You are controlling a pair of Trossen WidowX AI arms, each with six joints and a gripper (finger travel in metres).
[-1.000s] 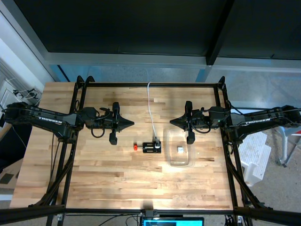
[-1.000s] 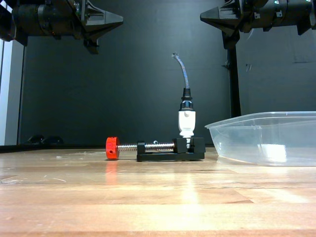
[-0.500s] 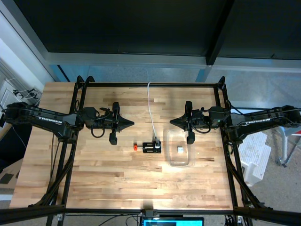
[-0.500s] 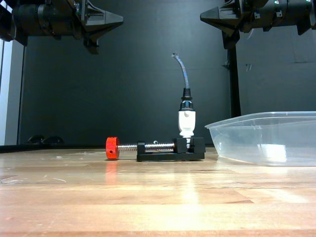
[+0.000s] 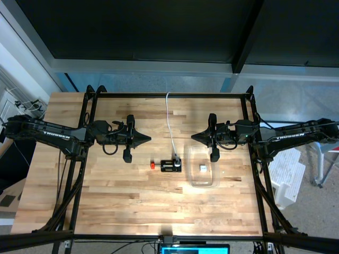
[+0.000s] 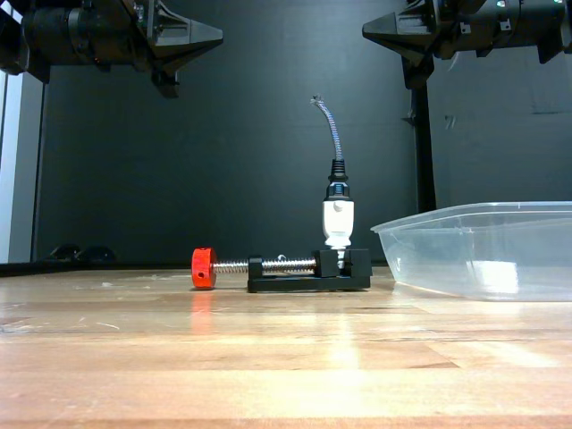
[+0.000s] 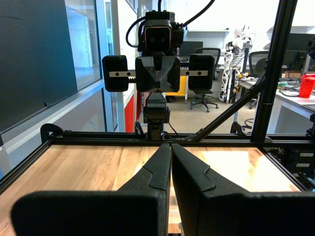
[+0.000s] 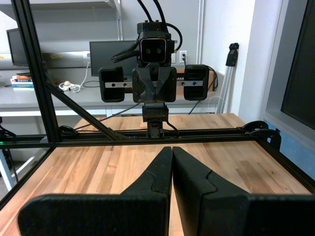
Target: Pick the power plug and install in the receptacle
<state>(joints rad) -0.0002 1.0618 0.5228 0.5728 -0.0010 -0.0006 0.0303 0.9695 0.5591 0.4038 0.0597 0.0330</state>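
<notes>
Your left claw [image 5: 148, 139] is clenched on nothing. It hangs high over the tabletop [image 5: 106, 201], its arm stretched level and pointing inward.

At the middle, the vise [image 5: 170, 165] with its red knob [image 5: 152, 165] grips the receptacle [image 6: 338, 219] upright, and the cable [image 5: 169, 119] runs away from it.

The tray [image 5: 213, 182] sits just beside the vise and shows only a small white-grey block [image 5: 203, 168]. The power plug cannot be made out in any view, so find it before you commit to a descent.

Your right claw [image 5: 193, 137] mirrors the left: clenched, empty, level and high, near the tray's far end. It is probably the better arm for the pick. Release its fingers first, then come down straight, clear of the tray wall.
</notes>
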